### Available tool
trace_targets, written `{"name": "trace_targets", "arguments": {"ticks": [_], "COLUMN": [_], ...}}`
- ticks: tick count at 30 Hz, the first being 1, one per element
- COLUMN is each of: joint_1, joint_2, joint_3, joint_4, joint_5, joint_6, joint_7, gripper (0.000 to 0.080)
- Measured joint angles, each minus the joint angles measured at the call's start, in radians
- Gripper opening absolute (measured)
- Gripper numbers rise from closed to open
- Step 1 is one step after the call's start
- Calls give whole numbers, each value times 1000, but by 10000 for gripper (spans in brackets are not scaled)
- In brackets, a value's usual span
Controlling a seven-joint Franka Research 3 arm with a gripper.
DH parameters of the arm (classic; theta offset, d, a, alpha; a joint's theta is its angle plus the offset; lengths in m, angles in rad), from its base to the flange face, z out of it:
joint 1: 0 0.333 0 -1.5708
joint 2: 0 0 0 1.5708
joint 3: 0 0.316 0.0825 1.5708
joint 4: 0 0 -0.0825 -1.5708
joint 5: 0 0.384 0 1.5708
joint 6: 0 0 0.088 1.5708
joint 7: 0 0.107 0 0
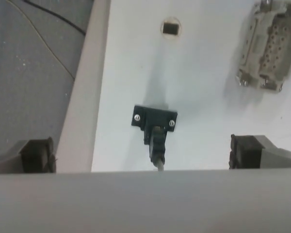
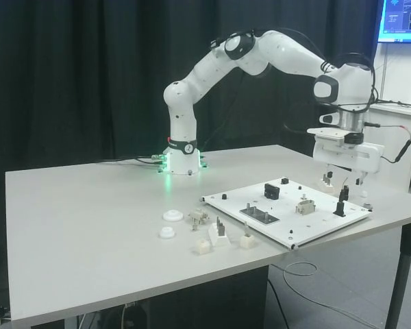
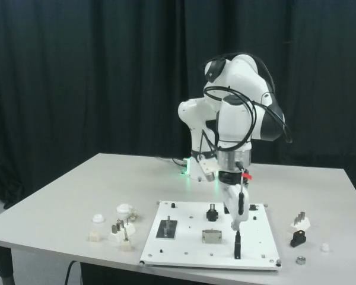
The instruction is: Pick Ethernet.
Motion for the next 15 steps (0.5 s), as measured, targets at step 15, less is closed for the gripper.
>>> {"name": "trace_targets", "arguments": {"ticks": [15], "joint_1": [-6], "joint_2": [0], "joint_3": [-51], "joint_4": [7], "joint_5": [-28], "joint_6": [-2], "joint_7": [-148], "gripper": [800]}}
